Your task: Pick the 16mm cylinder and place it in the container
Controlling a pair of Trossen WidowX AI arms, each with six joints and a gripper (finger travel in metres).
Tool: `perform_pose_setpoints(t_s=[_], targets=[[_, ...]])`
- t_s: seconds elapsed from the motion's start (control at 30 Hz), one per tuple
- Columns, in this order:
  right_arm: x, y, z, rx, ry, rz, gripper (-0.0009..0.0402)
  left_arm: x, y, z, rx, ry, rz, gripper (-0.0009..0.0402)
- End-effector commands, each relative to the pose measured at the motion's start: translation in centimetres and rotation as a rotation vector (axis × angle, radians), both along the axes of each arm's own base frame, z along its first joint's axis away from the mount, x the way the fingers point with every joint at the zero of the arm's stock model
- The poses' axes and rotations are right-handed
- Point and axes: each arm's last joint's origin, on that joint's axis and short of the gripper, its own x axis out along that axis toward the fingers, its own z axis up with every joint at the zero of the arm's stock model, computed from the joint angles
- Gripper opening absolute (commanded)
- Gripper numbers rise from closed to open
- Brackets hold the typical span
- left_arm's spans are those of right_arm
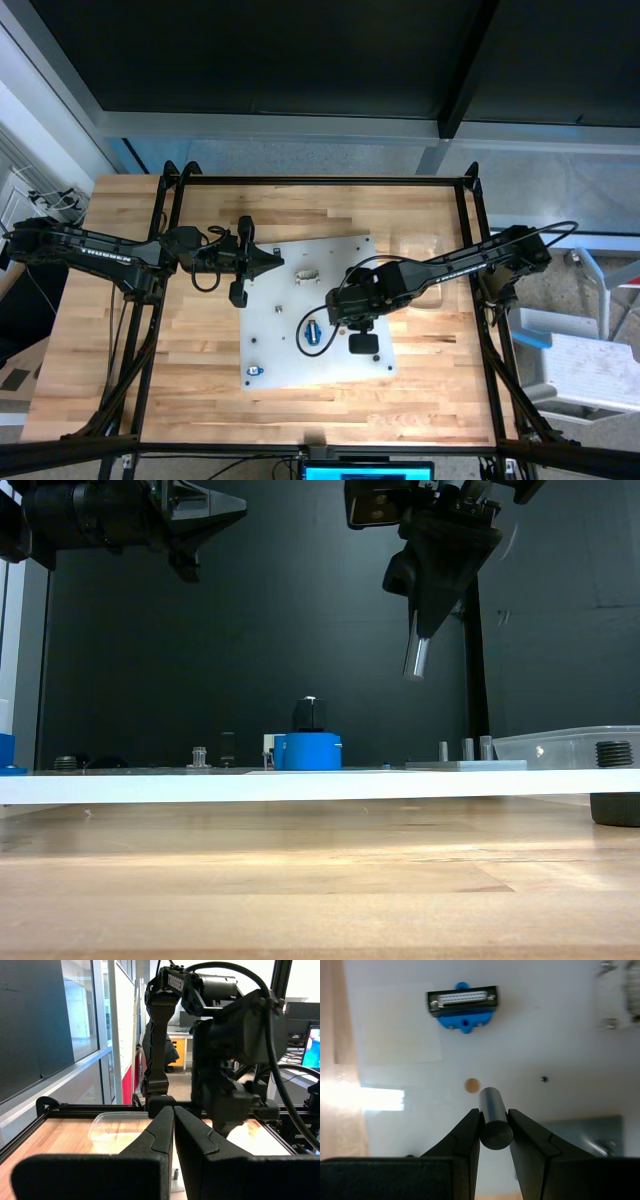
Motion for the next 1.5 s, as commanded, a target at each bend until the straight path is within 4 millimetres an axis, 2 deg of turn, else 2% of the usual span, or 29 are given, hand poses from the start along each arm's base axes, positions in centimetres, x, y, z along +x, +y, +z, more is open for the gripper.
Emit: perform_pose_setpoints(t_s=[0.03,0.57,1.2,1.5], targets=[[-0.8,-0.3,0.4,-0.015,-0.021,-0.035,0.0,0.0,0.0,0.0,0.0,0.0,0.0,0.0],[-4.8,-2.0,0.5,-0.004,-0.033,-0.136,0.0,0.0,0.0,0.0,0.0,0.0,0.0,0.0],[-10.3,-4.3,-1.2,-0.017,-0.025,-0.263,0.0,0.0,0.0,0.0,0.0,0.0,0.0,0.0],[-11.8,-6.2,-0.9,-0.032,-0.082,-0.478,0.0,0.0,0.0,0.0,0.0,0.0,0.0,0.0]])
